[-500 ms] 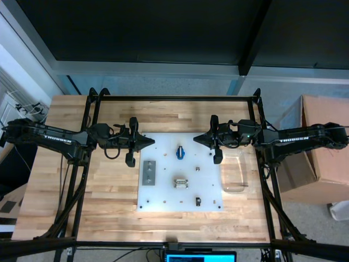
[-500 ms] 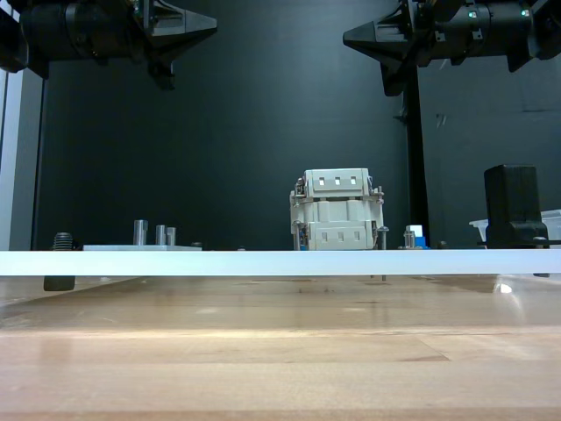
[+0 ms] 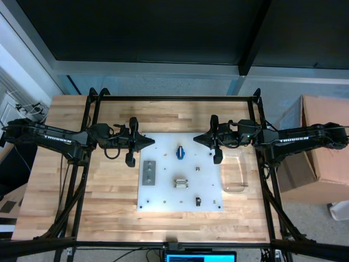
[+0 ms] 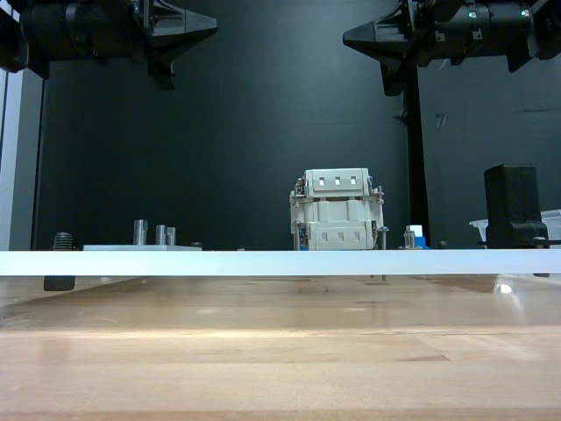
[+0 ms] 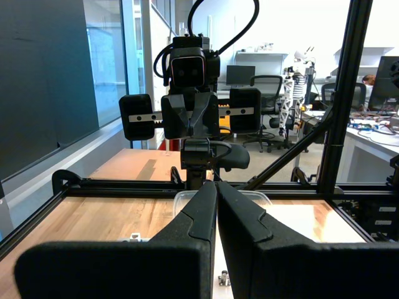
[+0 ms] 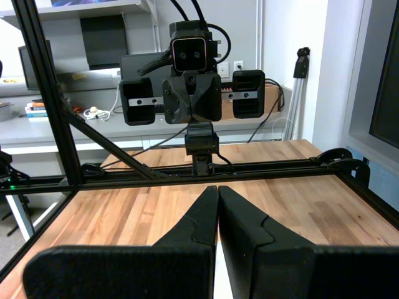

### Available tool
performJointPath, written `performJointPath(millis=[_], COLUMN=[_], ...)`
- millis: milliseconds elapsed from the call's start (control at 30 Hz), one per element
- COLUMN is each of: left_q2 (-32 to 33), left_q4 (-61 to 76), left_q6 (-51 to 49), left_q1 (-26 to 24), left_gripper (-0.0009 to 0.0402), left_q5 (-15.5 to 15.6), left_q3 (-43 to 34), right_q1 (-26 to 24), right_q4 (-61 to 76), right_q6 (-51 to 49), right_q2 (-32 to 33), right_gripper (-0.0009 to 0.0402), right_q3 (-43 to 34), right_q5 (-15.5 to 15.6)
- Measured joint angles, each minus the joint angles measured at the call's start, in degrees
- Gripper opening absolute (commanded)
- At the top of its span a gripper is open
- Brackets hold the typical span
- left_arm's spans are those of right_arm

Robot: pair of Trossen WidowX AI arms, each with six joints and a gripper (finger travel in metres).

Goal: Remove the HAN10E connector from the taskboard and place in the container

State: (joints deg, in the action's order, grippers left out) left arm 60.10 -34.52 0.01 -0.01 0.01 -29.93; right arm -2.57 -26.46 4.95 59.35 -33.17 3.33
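Note:
The beige HAN10E connector (image 3: 181,183) stands upright in its seat near the middle of the white taskboard (image 3: 163,202); the low view shows it (image 4: 337,211) fully seated, with nothing touching it. My left gripper (image 3: 151,141) hovers high over the board's far left edge, shut and empty, its fingers (image 5: 216,205) pressed together. My right gripper (image 3: 197,138) hangs high over the board's far right side, also shut and empty, fingers (image 6: 218,208) closed. The clear container (image 3: 235,172) lies on the table right of the board.
On the board are a blue part (image 3: 180,152), a grey block with pegs (image 3: 149,172) and a small black part (image 3: 198,201). A black frame (image 3: 174,99) surrounds the table. A cardboard box (image 3: 322,147) stands off the table at right.

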Motion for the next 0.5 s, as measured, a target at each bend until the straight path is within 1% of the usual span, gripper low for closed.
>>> performJointPath(millis=[67,133,167,267,300,433,500], left_q2=[0.0,0.02,0.0,0.0,0.02,0.0,0.0], left_q4=[0.0,0.0,0.02,0.0,0.02,0.0,0.02], left_q6=[-0.02,0.0,-0.02,0.0,0.0,0.0,0.0], left_q1=[0.0,0.0,0.0,0.0,0.0,0.0,0.0], left_gripper=[0.0,0.0,0.0,0.0,0.0,0.0,0.0], left_q5=[0.0,0.02,0.0,0.0,0.0,0.02,0.0], left_q3=[-0.02,-0.02,0.0,0.0,0.0,0.0,-0.02], right_q1=[0.07,0.52,0.98,2.78,3.41,5.95,7.41], right_q4=[0.55,3.56,6.4,16.37,19.23,30.29,35.93], right_q6=[0.52,0.52,0.55,0.5,0.52,0.55,0.55], right_q2=[0.0,-0.02,0.0,0.74,1.18,3.91,6.03], right_gripper=[0.0,0.0,0.0,0.0,0.0,0.0,0.0], right_q3=[-0.39,-1.79,-2.97,-7.45,-8.98,-15.43,-18.91], right_q5=[2.1,3.28,2.97,-0.15,-0.68,-0.76,-1.79])
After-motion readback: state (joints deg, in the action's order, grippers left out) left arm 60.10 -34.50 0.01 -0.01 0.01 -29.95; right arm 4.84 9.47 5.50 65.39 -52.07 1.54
